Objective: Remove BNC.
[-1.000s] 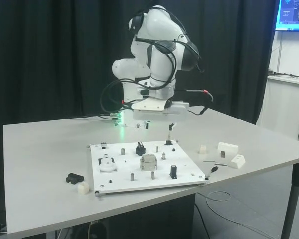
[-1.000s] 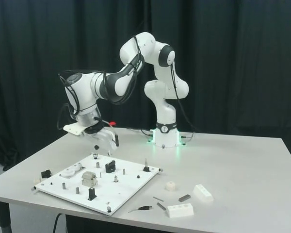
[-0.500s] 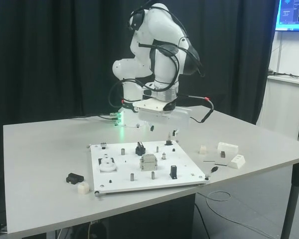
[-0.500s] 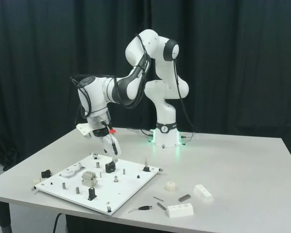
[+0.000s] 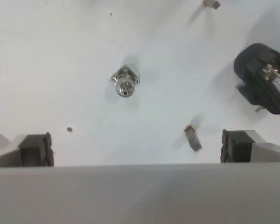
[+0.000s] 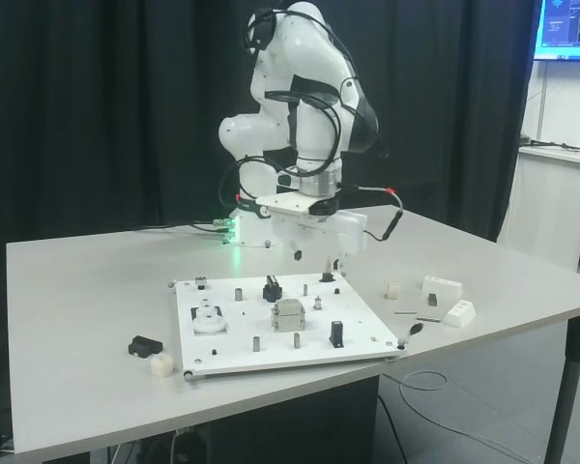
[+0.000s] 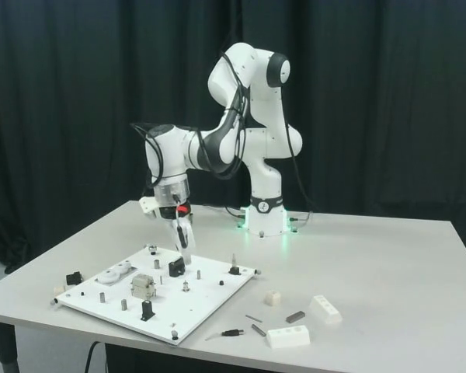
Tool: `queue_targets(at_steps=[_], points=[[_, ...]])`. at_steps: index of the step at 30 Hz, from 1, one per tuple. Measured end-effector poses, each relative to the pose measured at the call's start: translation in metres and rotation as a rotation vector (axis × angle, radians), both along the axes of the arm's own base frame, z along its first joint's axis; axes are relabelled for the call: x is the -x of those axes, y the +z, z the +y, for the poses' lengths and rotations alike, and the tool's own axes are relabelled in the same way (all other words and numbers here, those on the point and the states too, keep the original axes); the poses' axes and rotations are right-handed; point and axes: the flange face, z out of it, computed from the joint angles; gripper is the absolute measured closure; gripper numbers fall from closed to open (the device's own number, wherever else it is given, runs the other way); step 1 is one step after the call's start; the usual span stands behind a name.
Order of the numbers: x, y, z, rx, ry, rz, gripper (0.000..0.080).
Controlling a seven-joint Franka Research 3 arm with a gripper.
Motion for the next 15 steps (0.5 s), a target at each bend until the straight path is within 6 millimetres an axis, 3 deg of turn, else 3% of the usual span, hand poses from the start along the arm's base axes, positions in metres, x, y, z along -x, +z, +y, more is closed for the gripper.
queue_targets(at_steps=[15], points=[[0.012, -0.022, 0.008, 0.057, -0.155, -0.058, 0.0003]])
